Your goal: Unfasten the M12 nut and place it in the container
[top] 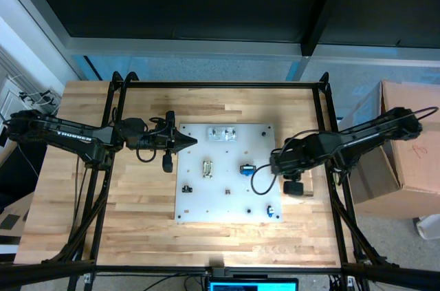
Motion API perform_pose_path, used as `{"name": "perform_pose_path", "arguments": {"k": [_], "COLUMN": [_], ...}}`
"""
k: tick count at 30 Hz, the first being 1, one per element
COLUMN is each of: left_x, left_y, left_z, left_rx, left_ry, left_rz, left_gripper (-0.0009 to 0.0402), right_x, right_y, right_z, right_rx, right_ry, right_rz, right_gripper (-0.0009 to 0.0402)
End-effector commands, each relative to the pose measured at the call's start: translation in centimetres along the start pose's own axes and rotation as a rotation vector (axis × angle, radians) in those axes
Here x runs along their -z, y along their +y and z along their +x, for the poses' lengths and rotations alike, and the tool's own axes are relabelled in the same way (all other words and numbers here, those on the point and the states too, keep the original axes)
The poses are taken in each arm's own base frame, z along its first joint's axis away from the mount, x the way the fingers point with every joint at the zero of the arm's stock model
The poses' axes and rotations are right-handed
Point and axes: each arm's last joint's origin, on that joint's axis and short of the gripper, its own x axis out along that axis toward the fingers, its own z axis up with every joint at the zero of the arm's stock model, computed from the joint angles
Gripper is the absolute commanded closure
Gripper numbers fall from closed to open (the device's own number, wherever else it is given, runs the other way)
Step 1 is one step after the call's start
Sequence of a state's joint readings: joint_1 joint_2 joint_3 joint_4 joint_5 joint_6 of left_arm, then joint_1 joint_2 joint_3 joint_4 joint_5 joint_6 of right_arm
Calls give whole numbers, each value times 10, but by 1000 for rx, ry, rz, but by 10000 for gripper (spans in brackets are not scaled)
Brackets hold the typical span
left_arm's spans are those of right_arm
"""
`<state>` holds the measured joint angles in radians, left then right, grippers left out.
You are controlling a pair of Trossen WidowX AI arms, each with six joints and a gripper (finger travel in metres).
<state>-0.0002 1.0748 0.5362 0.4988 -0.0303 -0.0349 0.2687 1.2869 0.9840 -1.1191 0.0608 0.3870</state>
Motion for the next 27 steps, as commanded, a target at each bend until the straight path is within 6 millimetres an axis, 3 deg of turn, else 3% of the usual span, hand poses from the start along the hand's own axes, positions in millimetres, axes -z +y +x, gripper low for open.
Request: {"name": "perform_pose_path", "arguments": {"k": [1, 4, 10, 20, 27], "left_x": [0, 0, 0, 0, 0], "left_y": [0, 0, 0, 0, 0], "left_z": [0, 0, 0, 0, 0], "left_rx": [0, 0, 0, 0, 0], "left_ry": [-1, 1, 0, 0, 0], "left_rz": [0, 0, 0, 0, 0], "left_gripper": [393, 393, 393, 393, 393], "right_x": [13, 25, 34, 37, 37], "right_y": [-5, -9, -7, -7, -7], "right_z": [-9, -6, 19, 29, 28], "right_rx": [4, 8, -70, -68, -67], "right_ry": [9, 23, 70, 68, 68], "right_rz": [17, 32, 64, 81, 92], "right_gripper": [381, 381, 370, 238, 204]}}
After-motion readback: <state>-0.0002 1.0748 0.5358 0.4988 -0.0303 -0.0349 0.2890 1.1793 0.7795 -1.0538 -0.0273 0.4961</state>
